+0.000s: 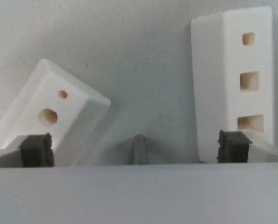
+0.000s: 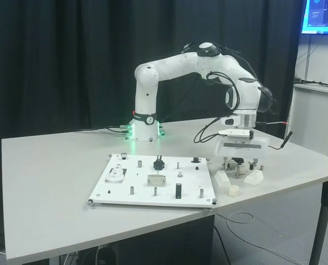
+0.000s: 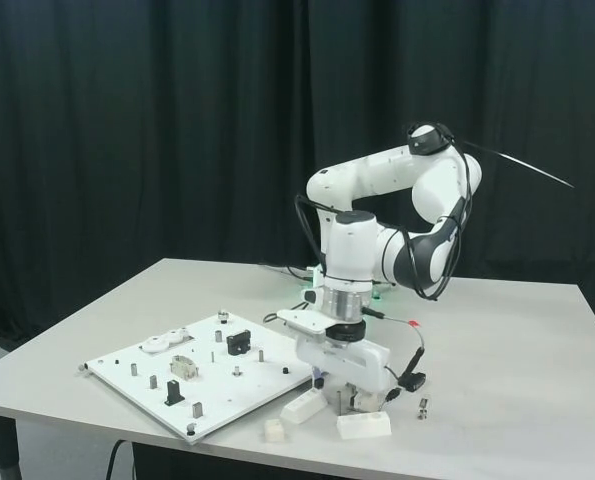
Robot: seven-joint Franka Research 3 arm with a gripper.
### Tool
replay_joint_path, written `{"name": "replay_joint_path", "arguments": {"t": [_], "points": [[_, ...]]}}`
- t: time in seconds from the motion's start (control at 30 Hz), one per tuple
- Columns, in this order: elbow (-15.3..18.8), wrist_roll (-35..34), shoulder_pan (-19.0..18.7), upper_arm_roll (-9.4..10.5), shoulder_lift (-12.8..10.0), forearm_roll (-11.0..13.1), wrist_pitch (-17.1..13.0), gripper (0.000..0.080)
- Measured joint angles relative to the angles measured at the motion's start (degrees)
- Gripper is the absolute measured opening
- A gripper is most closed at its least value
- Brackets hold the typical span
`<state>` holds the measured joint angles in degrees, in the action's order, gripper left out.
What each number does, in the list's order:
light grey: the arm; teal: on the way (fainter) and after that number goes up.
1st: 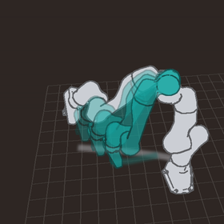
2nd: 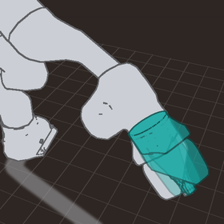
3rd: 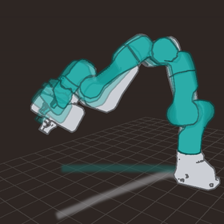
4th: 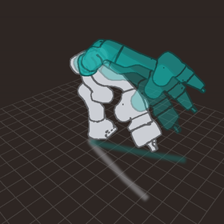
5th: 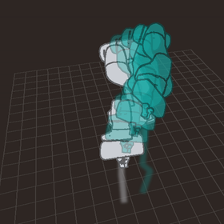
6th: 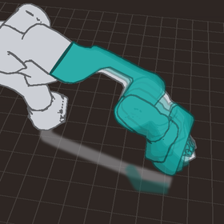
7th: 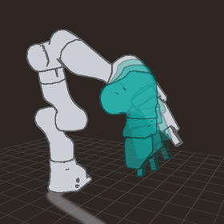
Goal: Remove square peg 2.
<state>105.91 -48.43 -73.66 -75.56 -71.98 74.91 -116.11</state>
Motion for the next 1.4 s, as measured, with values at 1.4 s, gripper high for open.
{"name": "replay_joint_path", "arguments": {"t": [1.4], "points": [[0.1, 1.3, -0.2, -4.27, 0.5, -2.6, 1.7, 0.0800]]}}
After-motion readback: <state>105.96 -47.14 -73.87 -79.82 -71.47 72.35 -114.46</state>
